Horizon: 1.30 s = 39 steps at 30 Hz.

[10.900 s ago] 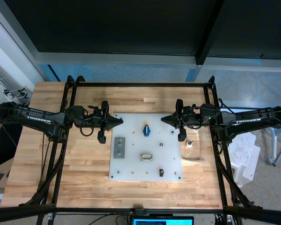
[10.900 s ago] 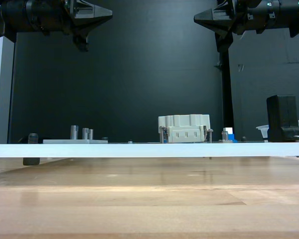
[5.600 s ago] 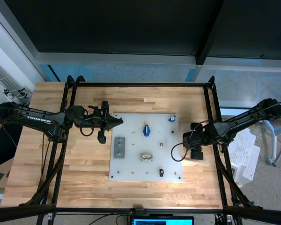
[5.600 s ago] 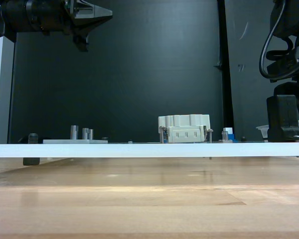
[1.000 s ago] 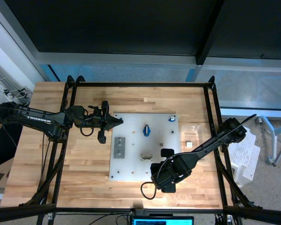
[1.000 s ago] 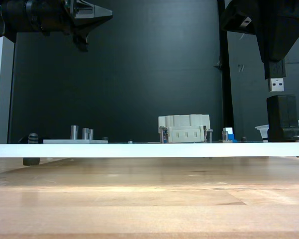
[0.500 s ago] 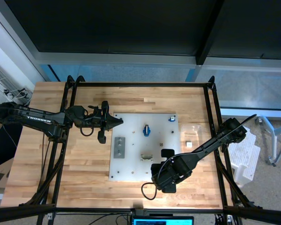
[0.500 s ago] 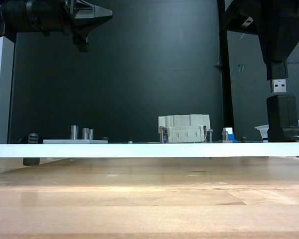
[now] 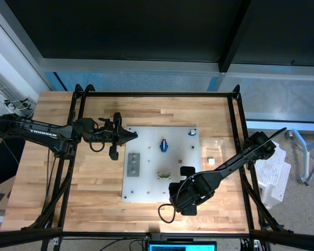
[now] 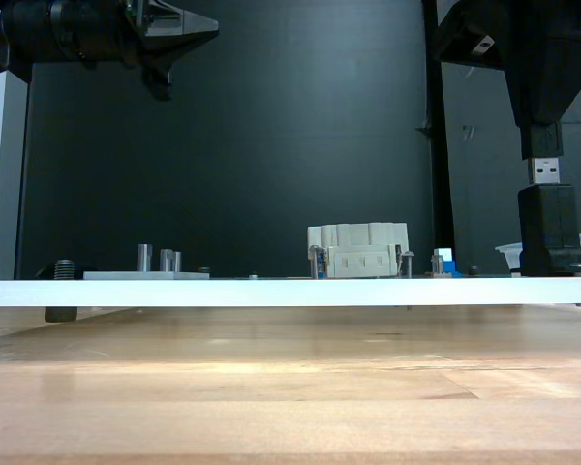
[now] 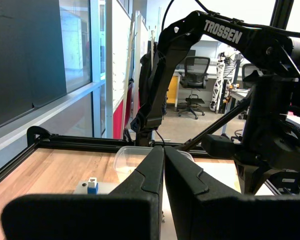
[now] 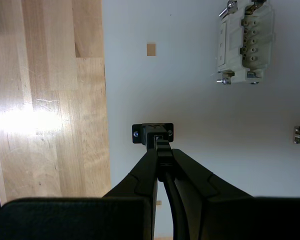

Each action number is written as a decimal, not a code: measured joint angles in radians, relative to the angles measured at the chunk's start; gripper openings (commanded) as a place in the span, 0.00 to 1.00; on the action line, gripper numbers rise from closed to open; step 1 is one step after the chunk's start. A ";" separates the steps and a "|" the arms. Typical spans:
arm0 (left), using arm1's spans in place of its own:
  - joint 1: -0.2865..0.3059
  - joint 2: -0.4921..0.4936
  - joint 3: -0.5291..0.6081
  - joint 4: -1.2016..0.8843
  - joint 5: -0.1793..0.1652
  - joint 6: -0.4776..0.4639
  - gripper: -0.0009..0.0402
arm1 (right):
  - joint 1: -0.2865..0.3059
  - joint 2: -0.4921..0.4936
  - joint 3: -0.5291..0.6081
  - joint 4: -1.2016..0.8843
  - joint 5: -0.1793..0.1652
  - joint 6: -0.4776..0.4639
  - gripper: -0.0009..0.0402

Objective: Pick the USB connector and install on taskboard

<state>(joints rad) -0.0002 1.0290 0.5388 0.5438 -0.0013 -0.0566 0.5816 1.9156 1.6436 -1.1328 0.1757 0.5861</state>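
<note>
The white taskboard [image 9: 146, 183] lies mid-table. My right gripper [image 9: 184, 196] hangs over its near right part, fingers pointing straight down. In the low view the right gripper [image 10: 544, 145] is shut on the USB connector [image 10: 548, 171], whose metal tip meets the top of the small black socket [image 10: 550, 232]. The right wrist view shows the right gripper [image 12: 162, 155] closed on the black USB connector [image 12: 162, 146] directly above the socket [image 12: 152, 133]. My left gripper [image 9: 130, 135] is held high at the board's far left corner, shut and holding nothing [image 11: 164, 170].
A clear plastic tray [image 9: 214, 149] with a small white cube [image 9: 211, 161] sits right of the board. On the board are a grey block [image 9: 133, 164], a blue part [image 9: 163, 145] and a metal multi-pin connector [image 9: 163, 176]. Black frame rails [image 9: 235, 136] border the table.
The right arm left its raised pose, dipped to the tray, then carried the USB connector over the socket. In the last second it lowered until the metal tip reached the socket. The left arm stayed still.
</note>
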 measured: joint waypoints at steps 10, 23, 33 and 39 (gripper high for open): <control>0.000 0.000 0.000 0.000 0.000 0.000 0.02 | 0.001 0.000 -0.011 0.013 -0.001 0.000 0.02; 0.000 0.000 0.000 0.000 0.000 0.000 0.02 | 0.001 -0.001 -0.019 0.029 -0.001 -0.004 0.02; 0.000 0.000 0.000 0.000 0.000 0.000 0.02 | 0.001 -0.001 -0.025 0.035 0.001 -0.014 0.02; 0.000 0.000 0.000 0.000 0.000 0.000 0.02 | 0.001 -0.005 -0.059 0.069 0.003 -0.015 0.02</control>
<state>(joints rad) -0.0002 1.0290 0.5388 0.5438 -0.0013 -0.0563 0.5823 1.9110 1.5845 -1.0641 0.1791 0.5713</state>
